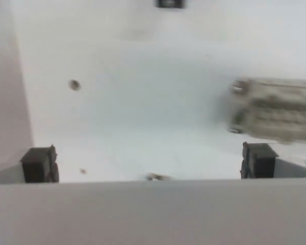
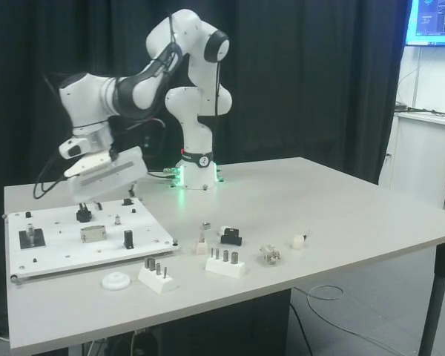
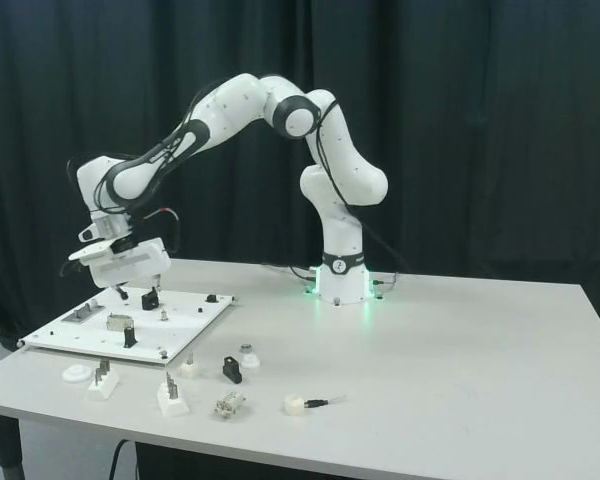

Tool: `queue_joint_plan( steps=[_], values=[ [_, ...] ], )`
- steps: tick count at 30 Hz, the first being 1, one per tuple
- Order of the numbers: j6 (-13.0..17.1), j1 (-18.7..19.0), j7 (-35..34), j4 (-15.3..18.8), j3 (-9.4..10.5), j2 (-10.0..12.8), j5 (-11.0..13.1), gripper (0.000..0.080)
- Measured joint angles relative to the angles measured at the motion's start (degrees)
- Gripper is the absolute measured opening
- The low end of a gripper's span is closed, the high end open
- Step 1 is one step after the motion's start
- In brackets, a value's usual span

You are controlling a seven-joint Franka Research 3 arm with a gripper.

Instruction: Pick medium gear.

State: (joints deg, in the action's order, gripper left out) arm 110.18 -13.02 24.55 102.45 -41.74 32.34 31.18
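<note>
My gripper [image 1: 148, 162] hangs open over the back part of the white board [image 2: 52, 256], nothing between its black fingertips [image 1: 38, 164]. In the room views the gripper [image 2: 93, 202] [image 3: 132, 287] hovers a little above the white board [image 3: 195, 318]. A flat white gear [image 2: 118, 280] [image 3: 77, 374] lies on the grey table in front of the board, well away from the gripper. The wrist view shows no gear, only bare board, a small hole [image 1: 74, 84] and a grey metal block [image 1: 275, 109].
On the board stand the grey metal block [image 2: 93, 233], black pegs [image 2: 127, 238] and a grey post [image 2: 32, 238]. In front of it lie two white pin blocks [image 2: 157, 277] [image 2: 224, 264], a black part [image 2: 231, 237], a metal connector [image 2: 270, 254] and a small white piece [image 2: 300, 240].
</note>
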Motion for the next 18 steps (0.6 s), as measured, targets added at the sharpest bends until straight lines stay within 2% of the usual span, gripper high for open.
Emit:
queue_joint_plan(
  steps=[11,18],
  values=[
    [5.00,8.84,-6.29,9.61,-1.59,-6.08,-2.60,0.0800],
    [8.56,13.86,-10.28,15.88,-1.86,-10.11,-3.77,0.0800]
  ],
)
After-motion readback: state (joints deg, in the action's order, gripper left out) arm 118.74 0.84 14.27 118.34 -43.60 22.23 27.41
